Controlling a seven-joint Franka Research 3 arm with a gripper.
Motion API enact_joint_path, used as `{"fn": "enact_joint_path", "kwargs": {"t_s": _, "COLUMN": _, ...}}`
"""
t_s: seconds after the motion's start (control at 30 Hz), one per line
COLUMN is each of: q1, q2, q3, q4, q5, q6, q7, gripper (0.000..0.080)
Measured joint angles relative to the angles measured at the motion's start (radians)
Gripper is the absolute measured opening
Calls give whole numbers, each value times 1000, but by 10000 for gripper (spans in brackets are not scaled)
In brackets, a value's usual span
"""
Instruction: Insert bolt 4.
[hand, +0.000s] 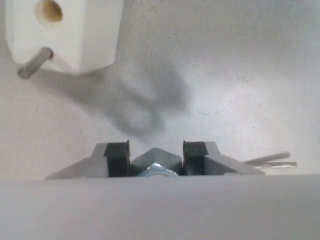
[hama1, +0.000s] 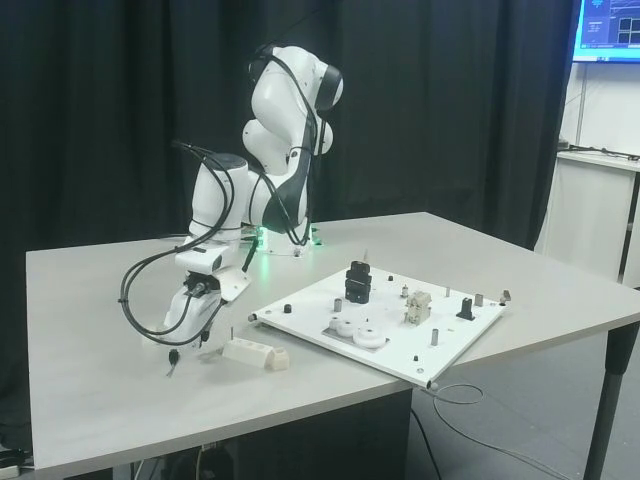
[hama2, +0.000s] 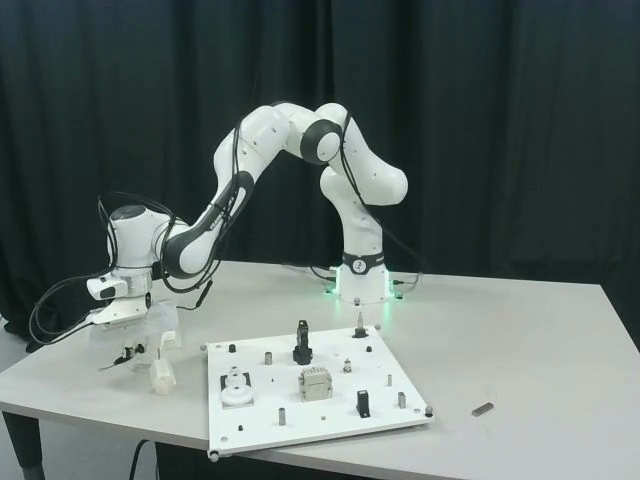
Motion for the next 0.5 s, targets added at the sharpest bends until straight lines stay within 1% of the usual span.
{"fn": "enact_joint_path", "kwargs": {"t_s": 0.2, "q1": 0, "q2": 0, "q3": 0, "q4": 24, "q5": 0, "q6": -36, "q7": 7, "gripper": 225}}
{"fn": "enact_joint_path", "kwargs": {"t_s": 0.5, "q1": 0, "q2": 0, "q3": -1, "q4": 39, "q5": 0, "q6": -57, "q7": 18, "gripper": 225}}
